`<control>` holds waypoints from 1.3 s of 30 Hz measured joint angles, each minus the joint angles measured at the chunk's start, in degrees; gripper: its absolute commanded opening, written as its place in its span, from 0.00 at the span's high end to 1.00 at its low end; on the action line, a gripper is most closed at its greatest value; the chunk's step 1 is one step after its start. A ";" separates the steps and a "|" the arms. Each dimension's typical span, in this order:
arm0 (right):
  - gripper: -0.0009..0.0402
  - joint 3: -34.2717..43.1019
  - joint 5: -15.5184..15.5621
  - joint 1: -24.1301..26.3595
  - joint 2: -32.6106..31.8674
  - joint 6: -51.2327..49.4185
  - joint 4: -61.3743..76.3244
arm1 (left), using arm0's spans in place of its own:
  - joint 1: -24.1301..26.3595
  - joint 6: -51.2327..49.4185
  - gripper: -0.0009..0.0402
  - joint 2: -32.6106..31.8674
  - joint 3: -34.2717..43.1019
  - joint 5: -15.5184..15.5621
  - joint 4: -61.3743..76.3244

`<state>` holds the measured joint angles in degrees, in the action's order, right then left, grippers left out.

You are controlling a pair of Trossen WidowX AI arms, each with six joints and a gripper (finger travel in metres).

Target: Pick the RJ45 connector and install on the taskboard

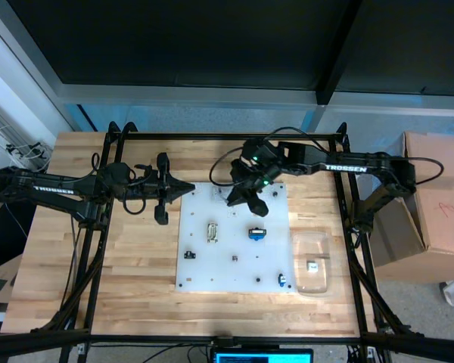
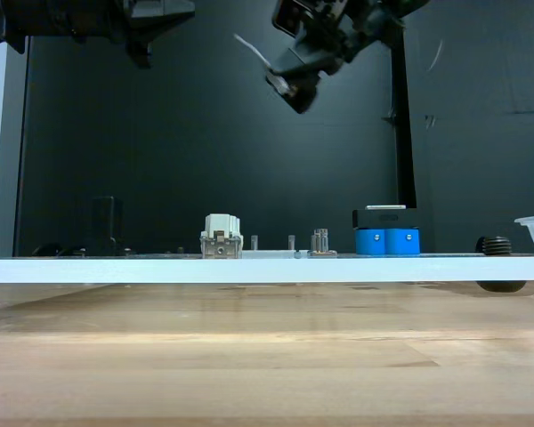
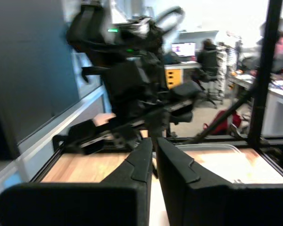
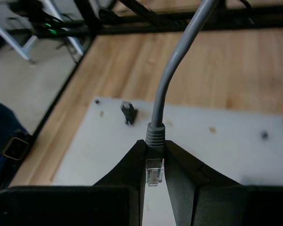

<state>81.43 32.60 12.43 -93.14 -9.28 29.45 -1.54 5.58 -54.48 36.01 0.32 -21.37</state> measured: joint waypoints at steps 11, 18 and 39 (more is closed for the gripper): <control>0.98 9.07 6.14 2.47 -6.60 -3.28 -0.68 | -0.90 -1.75 0.56 -4.39 0.07 3.65 0.00; 0.98 10.38 6.21 2.60 -7.52 -4.87 -1.22 | -1.49 -6.14 0.53 -6.12 0.26 3.65 -4.59; 0.98 10.10 7.74 2.64 -7.52 -5.33 -3.10 | -2.14 -12.46 0.74 -10.01 0.31 -2.43 -13.42</control>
